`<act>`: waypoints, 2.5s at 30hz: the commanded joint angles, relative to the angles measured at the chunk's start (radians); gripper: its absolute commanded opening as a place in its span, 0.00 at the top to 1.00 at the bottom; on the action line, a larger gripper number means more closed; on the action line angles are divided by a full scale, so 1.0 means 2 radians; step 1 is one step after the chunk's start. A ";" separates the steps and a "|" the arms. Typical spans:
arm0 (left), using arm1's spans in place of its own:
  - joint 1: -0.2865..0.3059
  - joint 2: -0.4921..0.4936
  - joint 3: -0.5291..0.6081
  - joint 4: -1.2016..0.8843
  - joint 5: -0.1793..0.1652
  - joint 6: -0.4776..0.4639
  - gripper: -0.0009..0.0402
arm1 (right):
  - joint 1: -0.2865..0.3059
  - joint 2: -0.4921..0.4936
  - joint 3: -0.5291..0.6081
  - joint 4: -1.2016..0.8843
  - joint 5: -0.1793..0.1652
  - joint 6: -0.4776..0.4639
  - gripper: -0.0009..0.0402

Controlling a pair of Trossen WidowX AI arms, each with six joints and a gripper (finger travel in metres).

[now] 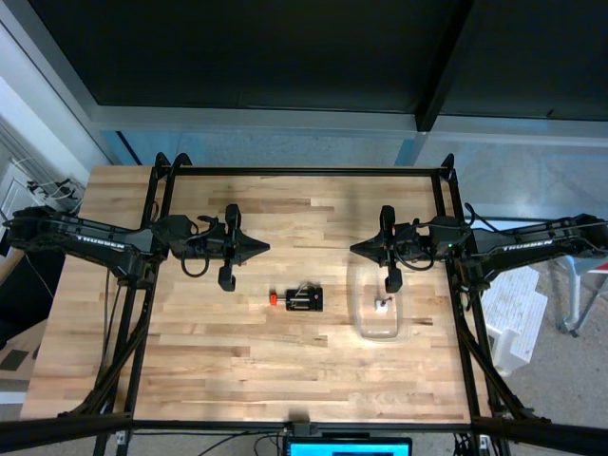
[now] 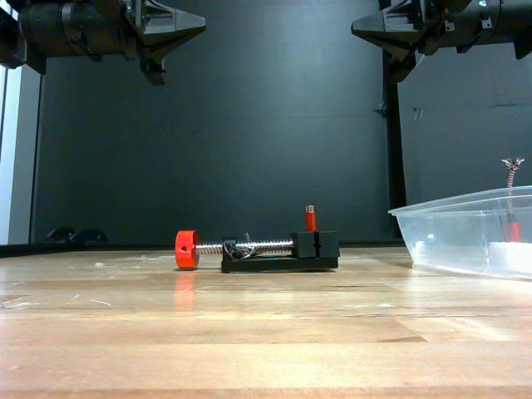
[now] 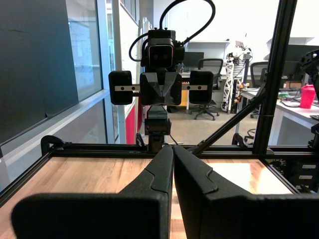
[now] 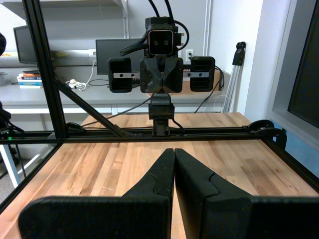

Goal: Pick the RCA connector and install on taskboard

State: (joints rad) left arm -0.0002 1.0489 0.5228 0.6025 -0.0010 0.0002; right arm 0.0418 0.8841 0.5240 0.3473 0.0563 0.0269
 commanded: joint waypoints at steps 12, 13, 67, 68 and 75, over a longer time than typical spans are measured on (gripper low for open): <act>0.000 0.000 0.000 0.000 0.000 0.000 0.98 | 0.000 0.000 0.000 0.001 0.000 0.001 0.98; 0.000 0.000 0.000 0.000 0.000 0.000 0.98 | 0.000 0.000 0.000 0.000 0.000 0.001 0.98; 0.000 0.000 0.000 0.000 0.000 0.000 0.98 | 0.162 0.004 0.126 -0.654 0.028 0.149 0.98; 0.000 0.000 0.000 0.000 0.000 0.000 0.98 | 0.163 0.006 0.124 -0.656 0.028 0.150 0.98; 0.000 0.000 0.000 0.000 0.000 0.000 0.98 | 0.166 0.038 0.116 -0.649 0.028 0.151 0.98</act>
State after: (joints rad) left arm -0.0002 1.0489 0.5228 0.6025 -0.0010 0.0002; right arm 0.3717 0.9443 0.7570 -0.9546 0.1127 0.3283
